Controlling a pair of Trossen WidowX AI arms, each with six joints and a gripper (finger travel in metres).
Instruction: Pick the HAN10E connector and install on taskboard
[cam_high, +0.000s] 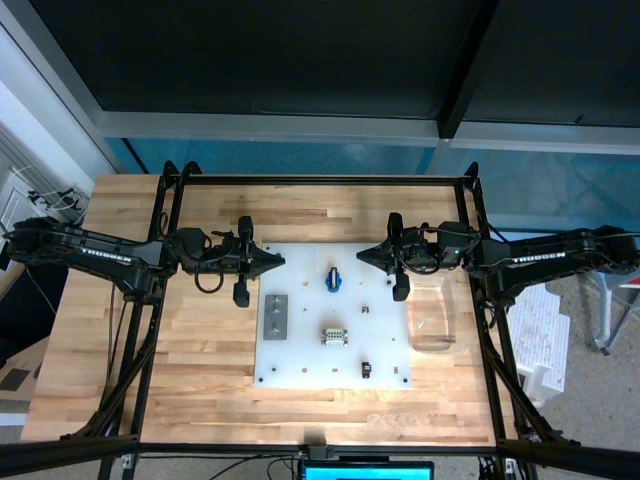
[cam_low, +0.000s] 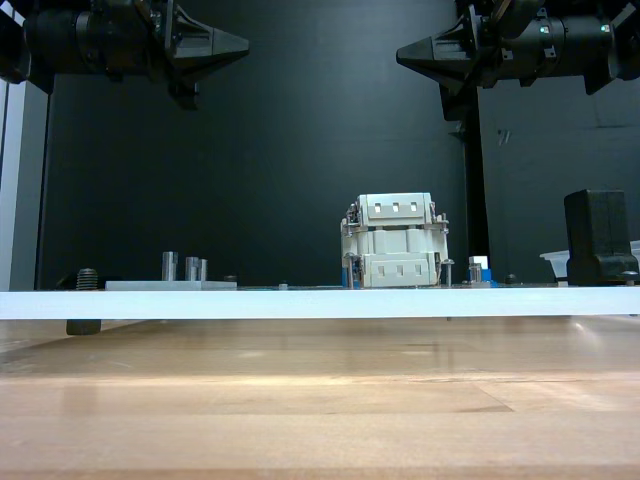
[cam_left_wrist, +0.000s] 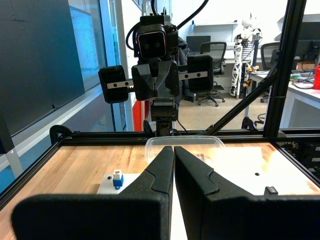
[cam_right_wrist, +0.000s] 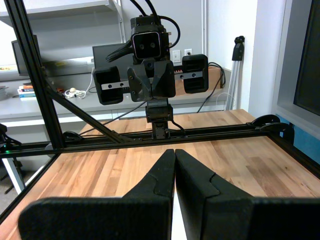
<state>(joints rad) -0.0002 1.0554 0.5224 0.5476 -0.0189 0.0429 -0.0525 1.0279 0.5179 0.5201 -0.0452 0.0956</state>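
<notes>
Wood grain of the surface (cam_low: 320, 400) fills the nearest stretch of my low view, running up to the near edge of the taskboard (cam_low: 300, 303), a white plate lying flat. About midway across it, a little toward the near edge, the HAN10E connector (cam_high: 335, 336) stands upright. It is apart from the grey metal block (cam_high: 275, 314) on its left, the blue part (cam_high: 332, 279) beyond it, and a small black part (cam_high: 367, 369) toward the near-right corner.

From the low view I see open air above the connector, with both tools high overhead. The left tool (cam_high: 278, 261) hangs over the board's far-left corner, fingertips pressed together on nothing. The right tool (cam_high: 362, 253) hangs over the far edge, right of middle, likewise closed and empty. Their tips face each other across a gap beyond the blue part.

A clear tray (cam_high: 435, 320) lies just beside the board's right edge, and black frame rails (cam_high: 320, 181) border the surface.
</notes>
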